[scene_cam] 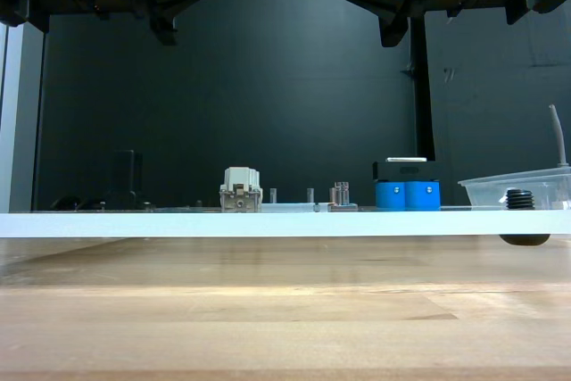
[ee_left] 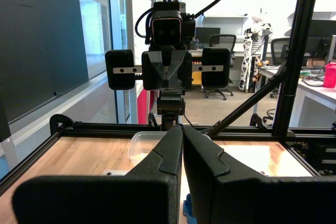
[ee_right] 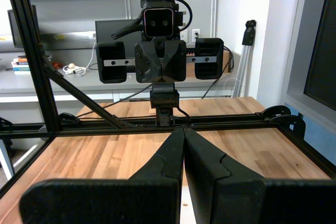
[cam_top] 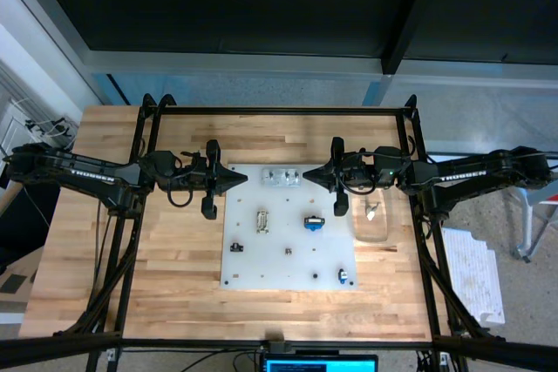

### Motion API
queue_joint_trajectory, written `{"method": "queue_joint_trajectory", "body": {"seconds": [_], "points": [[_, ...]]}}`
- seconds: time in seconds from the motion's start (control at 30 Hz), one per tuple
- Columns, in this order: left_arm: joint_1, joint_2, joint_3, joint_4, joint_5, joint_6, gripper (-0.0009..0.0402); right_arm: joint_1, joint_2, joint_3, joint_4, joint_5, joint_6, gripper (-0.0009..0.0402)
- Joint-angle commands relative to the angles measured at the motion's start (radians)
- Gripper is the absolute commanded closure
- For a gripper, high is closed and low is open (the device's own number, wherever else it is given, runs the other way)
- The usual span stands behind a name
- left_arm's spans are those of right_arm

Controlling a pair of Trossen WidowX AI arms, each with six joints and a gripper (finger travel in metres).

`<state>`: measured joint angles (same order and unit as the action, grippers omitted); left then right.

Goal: Pick the RJ45 connector and install on taskboard

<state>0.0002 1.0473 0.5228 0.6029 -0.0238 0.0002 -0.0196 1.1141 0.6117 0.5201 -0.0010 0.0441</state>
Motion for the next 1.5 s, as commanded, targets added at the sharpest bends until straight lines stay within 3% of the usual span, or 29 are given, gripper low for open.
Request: {"method": "queue_joint_trajectory", "body": {"seconds": [0.03, 0.7, 1.0, 1.5], "points": [[0.000, 0.000, 0.000, 0.000, 0.000, 0.000, 0.0393, 0.000, 0.000, 0.000, 0.001, 0.008, 0.000, 0.0393], [0.000, 0.000, 0.000, 0.000, 0.000, 0.000, 0.0393, 0.000, -0.031, 0.008, -0.033, 0.010, 0.018, 0.0393], [0.000, 0.000, 0.000, 0.000, 0.000, 0.000, 0.0393, 0.000, -0.080, 0.136, -0.494, 0.008, 0.015, 0.0393], [0.000, 0.000, 0.000, 0.000, 0.000, 0.000, 0.0393, 0.005, -0.080, 0.429, -1.321, 0.007, 0.026, 0.0393]]}}
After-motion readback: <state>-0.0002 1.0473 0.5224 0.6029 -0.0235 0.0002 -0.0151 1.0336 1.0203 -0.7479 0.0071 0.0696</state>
